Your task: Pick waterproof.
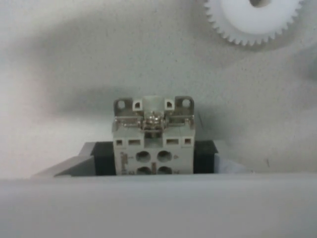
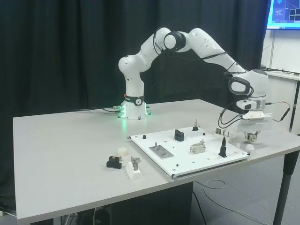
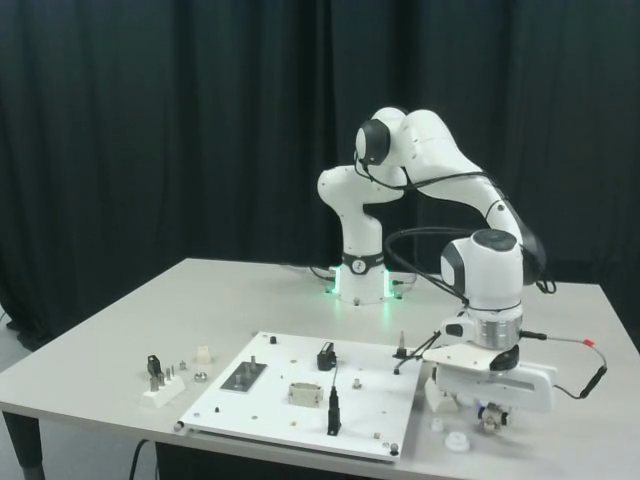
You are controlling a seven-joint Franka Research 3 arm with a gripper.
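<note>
Though boxy, ribbed connector [image 1: 153,136], toothed gear [image 1: 253,20].

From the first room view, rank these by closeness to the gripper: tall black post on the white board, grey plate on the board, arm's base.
1. Black post, on the board edge beside the gripper.
2. Grey plate, mid-board.
3. Arm's base, far back on the table.

Black curtains [image 2: 70,51] hang behind the grey table [image 2: 61,140]; a lit screen [image 2: 285,13] glows in the corner.
</note>
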